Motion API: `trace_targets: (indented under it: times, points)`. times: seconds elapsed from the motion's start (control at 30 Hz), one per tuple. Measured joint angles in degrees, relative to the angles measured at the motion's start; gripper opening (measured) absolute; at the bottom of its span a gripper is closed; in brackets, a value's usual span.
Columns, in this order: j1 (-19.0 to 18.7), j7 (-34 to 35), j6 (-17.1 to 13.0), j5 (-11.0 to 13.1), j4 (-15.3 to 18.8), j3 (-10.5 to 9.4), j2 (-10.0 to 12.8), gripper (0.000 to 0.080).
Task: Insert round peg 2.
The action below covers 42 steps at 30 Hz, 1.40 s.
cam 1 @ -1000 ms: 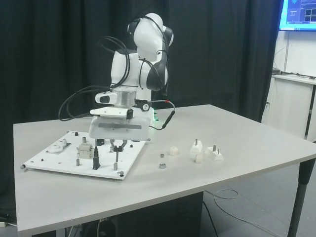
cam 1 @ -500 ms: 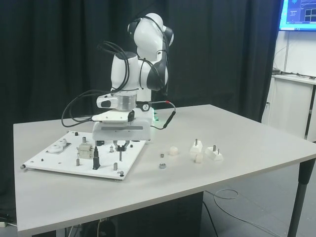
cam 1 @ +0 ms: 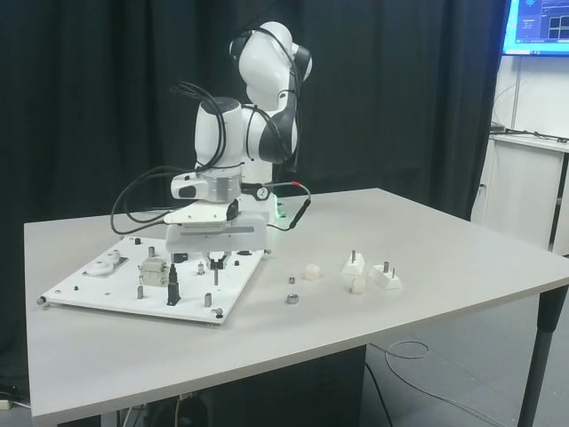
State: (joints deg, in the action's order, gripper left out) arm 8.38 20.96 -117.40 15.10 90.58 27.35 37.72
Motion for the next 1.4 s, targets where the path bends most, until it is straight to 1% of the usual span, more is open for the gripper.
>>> trace_targets:
  times: [0.33,0.57,0.73,1.03,1.2,1.4]
  points:
    - [-0.4,-0.9,-0.2,0.0,4.9,0.19,-2.7,0.0068]
    - [-0.8,-1.5,-1.2,0.0,8.3,0.28,-4.1,0.0068]
    - [-1.3,-1.5,-3.0,0.0,10.9,0.31,-5.0,0.0068]
    - [-2.1,-1.5,-7.3,0.0,15.4,0.39,-6.8,0.0068]
    - [-2.4,-1.5,-9.4,0.0,17.0,0.45,-7.7,0.0068]
    - [-2.8,-1.5,-10.9,0.0,18.1,0.64,-8.3,0.0068]
